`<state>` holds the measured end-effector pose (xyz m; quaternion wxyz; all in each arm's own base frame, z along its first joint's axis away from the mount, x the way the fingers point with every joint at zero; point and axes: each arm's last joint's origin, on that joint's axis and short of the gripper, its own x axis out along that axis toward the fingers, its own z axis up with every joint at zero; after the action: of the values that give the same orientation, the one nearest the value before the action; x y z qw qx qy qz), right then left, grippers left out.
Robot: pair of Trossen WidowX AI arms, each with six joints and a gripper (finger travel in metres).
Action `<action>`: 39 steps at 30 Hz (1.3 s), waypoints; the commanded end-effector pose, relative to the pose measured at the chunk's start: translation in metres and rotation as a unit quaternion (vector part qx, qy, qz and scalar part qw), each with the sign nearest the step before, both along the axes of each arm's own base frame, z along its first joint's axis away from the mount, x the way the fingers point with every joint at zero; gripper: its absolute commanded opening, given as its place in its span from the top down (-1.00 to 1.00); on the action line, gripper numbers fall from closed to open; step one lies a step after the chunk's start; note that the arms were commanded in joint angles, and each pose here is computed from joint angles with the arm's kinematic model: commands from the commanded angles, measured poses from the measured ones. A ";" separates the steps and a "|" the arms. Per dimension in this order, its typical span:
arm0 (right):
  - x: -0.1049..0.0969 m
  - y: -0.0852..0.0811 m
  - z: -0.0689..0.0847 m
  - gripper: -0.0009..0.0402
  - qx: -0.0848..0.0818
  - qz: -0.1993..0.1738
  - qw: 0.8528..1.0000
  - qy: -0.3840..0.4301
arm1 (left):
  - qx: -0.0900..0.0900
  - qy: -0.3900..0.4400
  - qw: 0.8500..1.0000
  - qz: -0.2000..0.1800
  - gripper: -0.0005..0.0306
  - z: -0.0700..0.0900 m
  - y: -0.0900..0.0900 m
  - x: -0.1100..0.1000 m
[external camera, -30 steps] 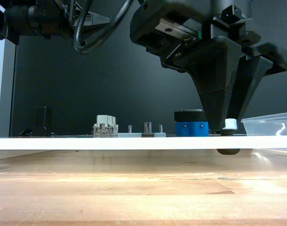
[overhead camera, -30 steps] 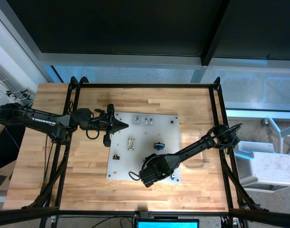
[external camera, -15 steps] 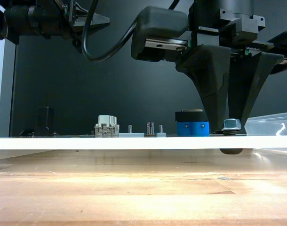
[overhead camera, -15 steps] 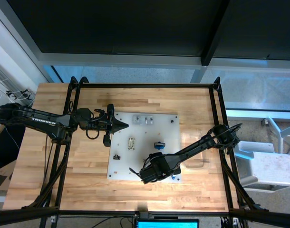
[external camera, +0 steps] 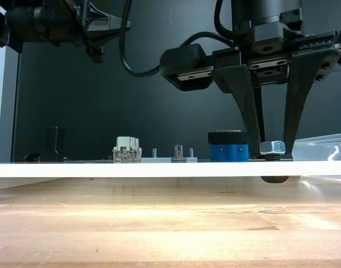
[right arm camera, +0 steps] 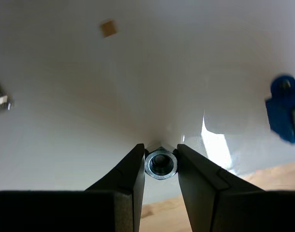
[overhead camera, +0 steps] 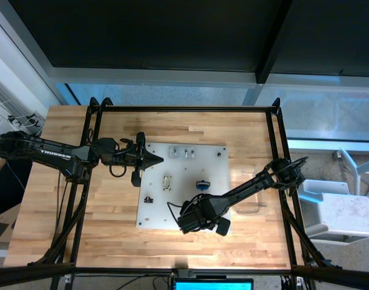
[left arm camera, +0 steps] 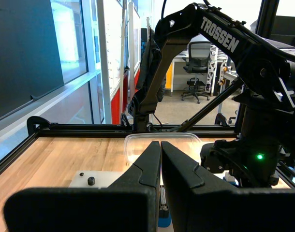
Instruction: Pick the M12 fastener and fasten on the M12 threads
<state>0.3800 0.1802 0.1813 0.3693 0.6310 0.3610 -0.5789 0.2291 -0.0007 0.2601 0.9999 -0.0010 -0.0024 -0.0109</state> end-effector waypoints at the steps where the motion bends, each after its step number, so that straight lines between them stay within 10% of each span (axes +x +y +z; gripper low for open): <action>1: -0.001 -0.001 0.000 0.75 0.002 -0.083 0.997 0.006 | 0.000 0.000 1.000 0.000 0.96 0.000 0.000 0.000; 7: -0.002 -0.001 0.000 0.75 0.008 -0.264 0.964 0.017 | 0.000 0.000 1.000 0.000 0.97 0.000 0.000 0.000; 13: -0.002 -0.002 0.000 0.75 0.012 -0.320 0.947 0.017 | 0.000 0.000 1.000 0.000 0.96 0.000 0.000 0.000; 39: 0.000 -0.001 0.000 0.75 0.016 -0.292 0.956 0.010 | 0.000 0.000 1.000 0.000 0.96 0.000 0.000 0.000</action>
<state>0.3792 0.1787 0.1811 0.1705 0.7072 0.1743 -0.6636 0.2291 -0.0007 0.2601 0.9999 -0.0008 -0.0024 -0.0109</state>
